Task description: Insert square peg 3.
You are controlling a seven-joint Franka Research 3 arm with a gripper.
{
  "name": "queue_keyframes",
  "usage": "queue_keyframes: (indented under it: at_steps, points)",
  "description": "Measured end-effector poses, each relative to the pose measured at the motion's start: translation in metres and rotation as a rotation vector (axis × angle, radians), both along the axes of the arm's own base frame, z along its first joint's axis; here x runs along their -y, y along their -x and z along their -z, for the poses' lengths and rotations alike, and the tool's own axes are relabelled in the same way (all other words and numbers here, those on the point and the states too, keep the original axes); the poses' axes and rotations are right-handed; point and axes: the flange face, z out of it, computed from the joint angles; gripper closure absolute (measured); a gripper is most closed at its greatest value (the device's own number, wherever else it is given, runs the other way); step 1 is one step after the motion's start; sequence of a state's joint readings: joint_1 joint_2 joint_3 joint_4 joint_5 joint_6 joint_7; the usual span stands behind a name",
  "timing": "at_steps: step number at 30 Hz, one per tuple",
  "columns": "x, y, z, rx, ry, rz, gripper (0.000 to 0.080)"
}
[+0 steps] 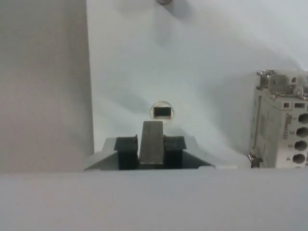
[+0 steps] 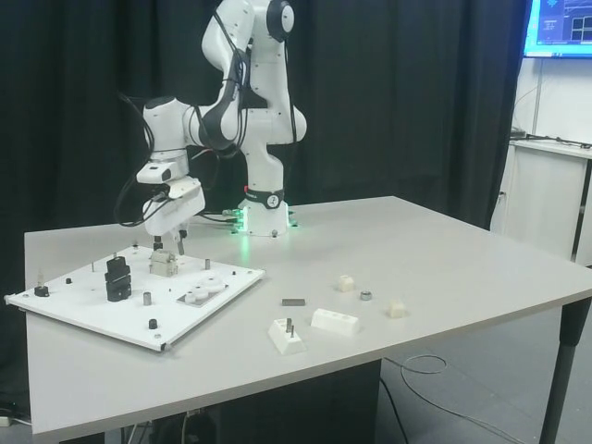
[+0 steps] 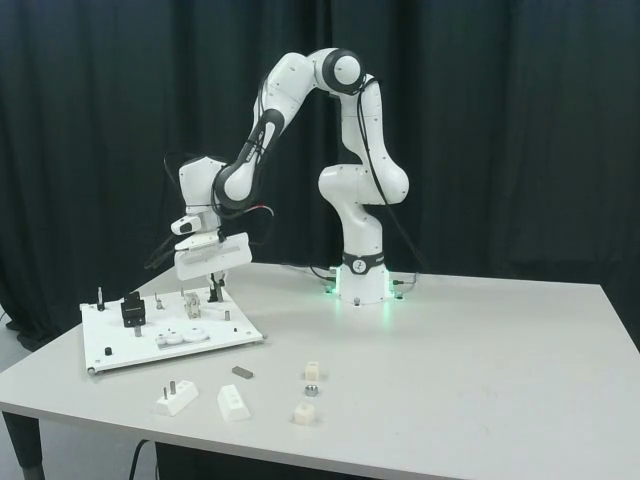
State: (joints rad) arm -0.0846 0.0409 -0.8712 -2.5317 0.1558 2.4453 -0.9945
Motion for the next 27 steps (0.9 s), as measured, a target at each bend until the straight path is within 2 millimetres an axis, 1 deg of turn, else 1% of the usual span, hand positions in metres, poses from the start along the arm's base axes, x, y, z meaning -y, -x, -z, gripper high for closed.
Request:
queue_keyframes:
  at_steps: [12, 27]
  points:
    - [0.0064, 0.0101, 0.0025, 0.058, -0.02, -0.014, 0.0695]
    - [0.0083, 0.0104, 0.0037, 0.104, -0.02, -0.037, 0.0695]
